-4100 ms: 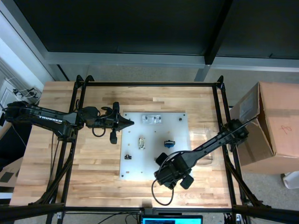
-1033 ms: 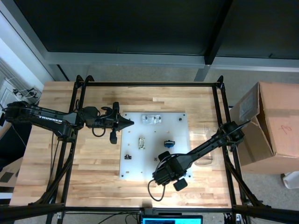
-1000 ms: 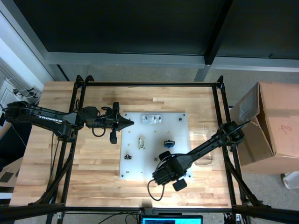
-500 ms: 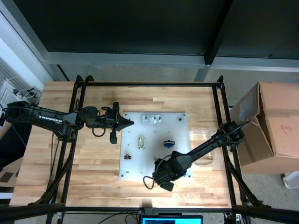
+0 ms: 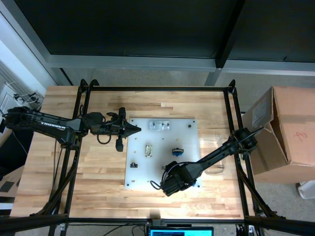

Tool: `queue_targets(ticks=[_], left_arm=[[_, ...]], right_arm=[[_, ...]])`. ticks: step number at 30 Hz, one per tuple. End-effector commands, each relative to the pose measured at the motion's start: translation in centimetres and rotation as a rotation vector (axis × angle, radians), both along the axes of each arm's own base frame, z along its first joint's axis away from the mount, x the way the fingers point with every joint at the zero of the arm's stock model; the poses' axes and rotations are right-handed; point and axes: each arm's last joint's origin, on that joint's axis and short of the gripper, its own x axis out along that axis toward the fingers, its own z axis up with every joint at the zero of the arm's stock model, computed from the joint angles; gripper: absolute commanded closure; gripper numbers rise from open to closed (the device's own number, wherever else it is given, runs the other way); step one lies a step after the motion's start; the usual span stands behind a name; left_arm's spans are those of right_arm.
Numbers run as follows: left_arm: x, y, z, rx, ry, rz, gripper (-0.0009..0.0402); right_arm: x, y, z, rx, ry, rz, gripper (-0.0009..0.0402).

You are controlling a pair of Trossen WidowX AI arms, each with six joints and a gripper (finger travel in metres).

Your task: Pick the M12 nut and place it on its threads and fasten

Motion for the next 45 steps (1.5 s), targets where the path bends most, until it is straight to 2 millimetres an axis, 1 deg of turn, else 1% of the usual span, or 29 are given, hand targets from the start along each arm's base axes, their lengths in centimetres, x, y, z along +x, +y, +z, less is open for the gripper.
queue_targets(ticks=[1, 6, 10, 22, 30, 35, 40, 42, 45], left_arm=[[0.0, 0.0, 0.0, 0.0, 0.0, 0.0, 0.0393], [0.0, 0.0, 0.0, 0.0, 0.0, 0.0, 0.0393], [0.0, 0.0, 0.0, 0.0, 0.0, 0.0, 0.0393], [0.0, 0.0, 0.0, 0.0, 0.0, 0.0, 0.0393], [0.0, 0.0, 0.0, 0.0, 0.0, 0.0, 0.0393], [0.0, 0.0, 0.0, 0.0, 0.0, 0.0, 0.0393], [0.0, 0.0, 0.0, 0.0, 0.0, 0.0, 0.0393], [0.0, 0.0, 0.0, 0.0, 0.0, 0.0, 0.0393], [0.0, 0.0, 0.0, 0.0, 0.0, 0.0, 0.0393]], right_arm=[[0.0, 0.0, 0.0, 0.0, 0.003, -0.014, 0.0386], [0.0, 0.0, 0.0, 0.001, 0.003, -0.015, 0.0376], [0.0, 0.0, 0.0, 0.002, 0.003, -0.014, 0.0358], [0.0, 0.0, 0.0, 0.002, 0.001, -0.015, 0.0258], [-0.1, 0.0, 0.4, 0.008, -0.009, -0.013, 0.021], [-0.2, -0.1, 1.3, 0.017, -0.03, -0.006, 0.0192], [-0.5, -0.3, 2.7, 0.009, -0.076, -0.006, 0.0187], [-0.6, -0.4, 3.4, 0.013, -0.091, 0.038, 0.019], [-1.0, -0.6, 4.2, 0.001, -0.093, 0.157, 0.0198]])
